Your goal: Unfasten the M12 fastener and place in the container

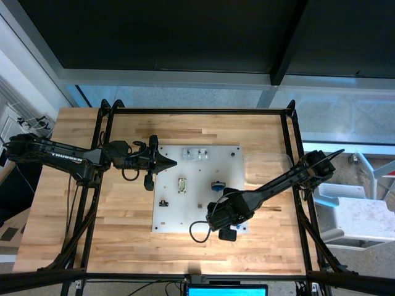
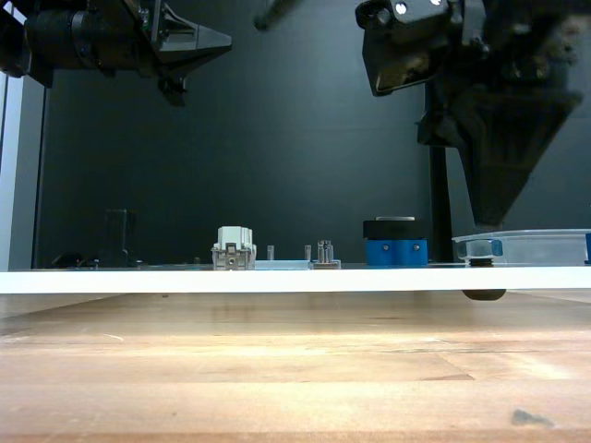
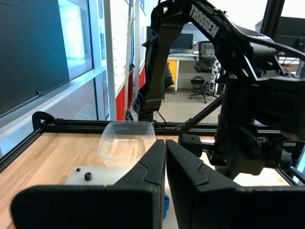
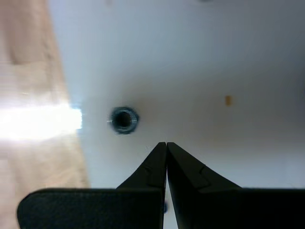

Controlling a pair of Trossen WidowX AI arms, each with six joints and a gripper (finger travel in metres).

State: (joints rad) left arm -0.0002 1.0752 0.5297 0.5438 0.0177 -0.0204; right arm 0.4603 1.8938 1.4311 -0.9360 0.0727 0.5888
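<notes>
Wood table (image 1: 123, 203) open around the white board (image 1: 185, 216), your left gripper (image 1: 168, 163) pressed together over its far left edge, M12 nut (image 4: 124, 119) on its stud near the right edge, your right gripper (image 4: 166, 145) closed empty just beside it, clear container (image 1: 266, 169) beyond.

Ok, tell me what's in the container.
Nothing shows inside the container; the right arm covers one corner. The nut sits on its stud beside the shut right gripper; the shut left gripper hovers over the board's left edge.
</notes>
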